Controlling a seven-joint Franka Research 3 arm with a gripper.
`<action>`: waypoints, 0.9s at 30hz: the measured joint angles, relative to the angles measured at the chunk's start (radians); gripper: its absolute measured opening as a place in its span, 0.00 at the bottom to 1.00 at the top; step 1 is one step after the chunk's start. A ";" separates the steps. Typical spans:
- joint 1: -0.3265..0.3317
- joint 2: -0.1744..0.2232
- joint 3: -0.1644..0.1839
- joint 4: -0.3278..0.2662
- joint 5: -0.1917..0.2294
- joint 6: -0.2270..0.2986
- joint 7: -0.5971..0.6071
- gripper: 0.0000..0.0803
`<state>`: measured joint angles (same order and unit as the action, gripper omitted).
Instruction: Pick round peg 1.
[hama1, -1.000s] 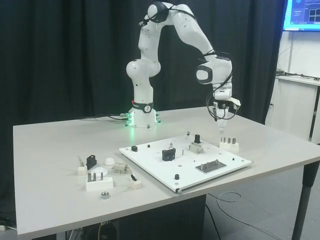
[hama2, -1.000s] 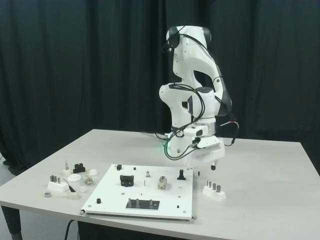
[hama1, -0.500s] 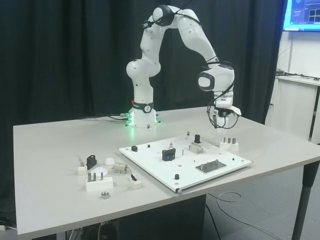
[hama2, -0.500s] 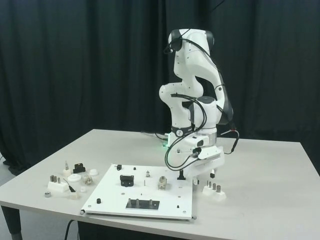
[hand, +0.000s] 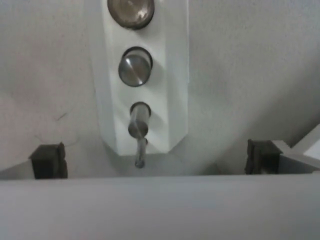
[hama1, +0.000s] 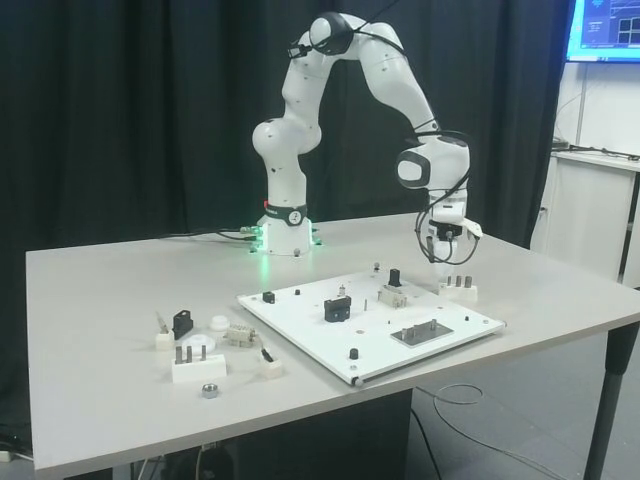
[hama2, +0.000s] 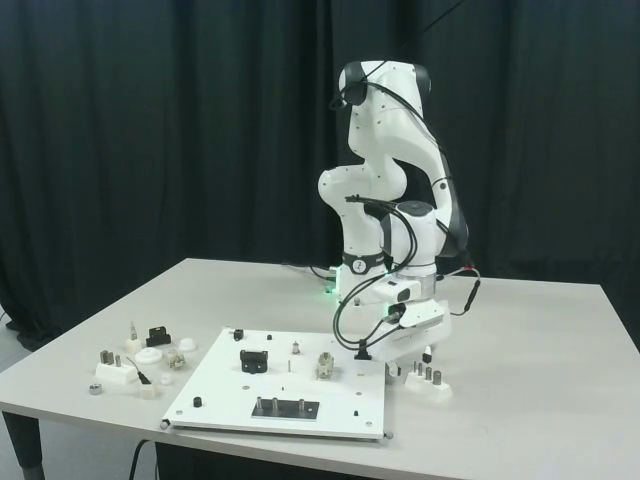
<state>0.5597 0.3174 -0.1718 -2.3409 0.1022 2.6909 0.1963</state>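
White peg holder (hand: 145, 75) sits on the grey counter (hama1: 110, 290) just beside the white assembly board (hama1: 370, 320), on the side away from the loose parts; it carries three upright metal pegs in a row; round peg 1 (hand: 138, 135) is the thinnest, at the tapered end of the holder, standing in its socket; middle peg (hand: 134, 67) and thickest peg (hand: 131, 10) follow along the block; hand (hand: 155, 157) hovers directly above the holder, fingers wide apart, nothing between them; wrist view shows both black fingertips (hand: 48, 161) on either side of the thin peg, well clear of it, not touching; room views put the hand (hama1: 447, 258) low over the holder (hama1: 458, 289), wrist pointing down, arm reaching out from its base (hama1: 283, 238) which shows a green light; second room view agrees, hand (hama2: 408, 352) just above the holder (hama2: 428, 384); board carries a black block (hama1: 336, 311), a grey plate with two pegs (hama1: 416, 332), a few small black and metal fittings; loose parts lie well apart on the far side of the counter: second white holder with pegs (hama1: 198, 362), metal nut (hama1: 211, 390), black clip on a white piece (hama1: 181, 324), white gear (hama1: 215, 323); black curtain (hama1: 120, 110) behind.
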 joint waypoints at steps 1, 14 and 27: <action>0.000 0.001 0.001 0.000 0.001 0.001 0.003 1.00; -0.001 0.003 0.008 0.000 0.004 0.005 0.010 0.65; -0.001 0.006 0.016 0.000 0.004 0.005 0.010 0.17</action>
<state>0.5590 0.3234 -0.1562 -2.3409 0.1062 2.6959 0.2060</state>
